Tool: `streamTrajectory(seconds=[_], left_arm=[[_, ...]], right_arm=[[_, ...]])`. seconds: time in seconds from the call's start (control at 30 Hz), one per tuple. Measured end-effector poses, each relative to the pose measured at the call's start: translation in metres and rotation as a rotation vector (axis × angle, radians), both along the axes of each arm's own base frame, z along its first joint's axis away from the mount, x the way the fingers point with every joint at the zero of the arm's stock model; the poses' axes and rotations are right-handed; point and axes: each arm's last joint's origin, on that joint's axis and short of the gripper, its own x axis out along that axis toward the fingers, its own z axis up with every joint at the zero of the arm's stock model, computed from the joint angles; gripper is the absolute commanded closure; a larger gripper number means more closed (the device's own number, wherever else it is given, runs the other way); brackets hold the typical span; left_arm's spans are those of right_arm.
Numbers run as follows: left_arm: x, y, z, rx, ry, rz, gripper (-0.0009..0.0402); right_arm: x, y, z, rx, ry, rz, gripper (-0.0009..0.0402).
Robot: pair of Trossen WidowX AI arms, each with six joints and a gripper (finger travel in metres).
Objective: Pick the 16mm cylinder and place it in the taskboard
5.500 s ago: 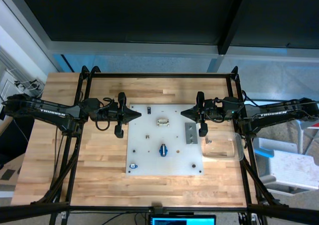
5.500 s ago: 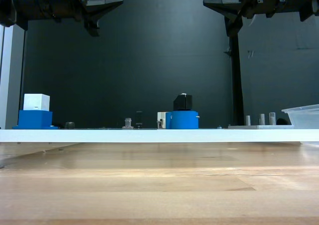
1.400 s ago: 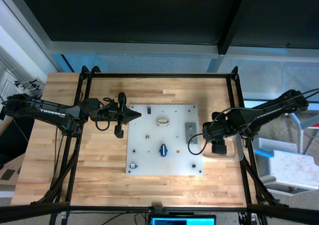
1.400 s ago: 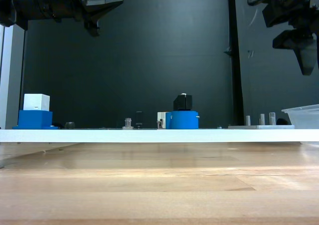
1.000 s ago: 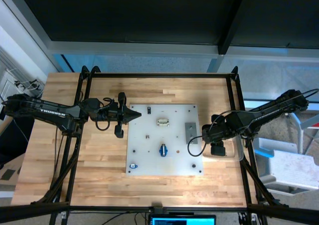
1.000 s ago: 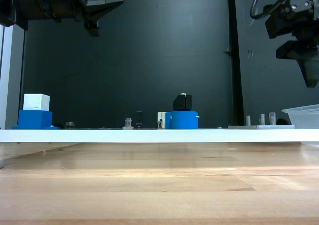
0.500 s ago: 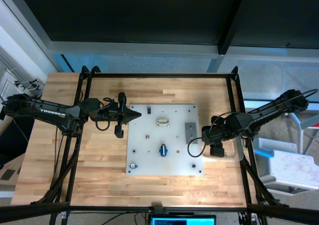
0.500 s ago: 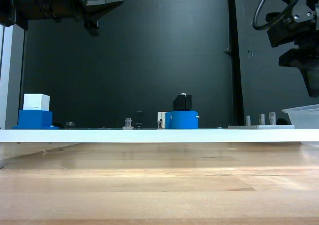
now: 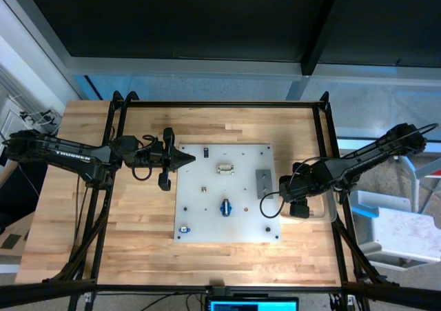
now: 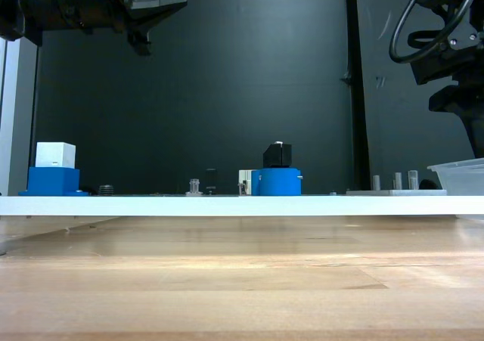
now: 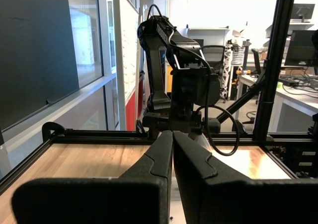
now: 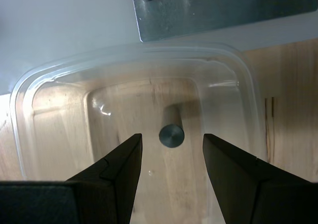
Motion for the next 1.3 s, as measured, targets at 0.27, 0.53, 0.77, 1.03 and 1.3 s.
streamTrajectory(seconds=[0.27,0.53,0.77,1.03,1.3], left_arm=[[0.000,0.000,0.000,0.000,0.000,0.000,0.0393],[0.000,0.000,0.000,0.000,0.000,0.000,0.0393],[0.000,0.000,0.000,0.000,0.000,0.000,0.0393],[0.000,0.000,0.000,0.000,0.000,0.000,0.0393],[0.000,0.000,0.000,0.000,0.000,0.000,0.0393]], right_arm=[[0.006,0.003,-0.009,-0.007,0.018,0.003,0.0224],[0.008,0.004,-0.014,-0.011,0.025,0.004,0.0224],[0.006,0.003,-0.021,-0.016,0.026,0.003,0.0224],[0.005,0.003,-0.028,-0.014,0.014,0.003,0.0224],[0.004,0.002,-0.034,-0.013,0.009,0.002,0.0224]])
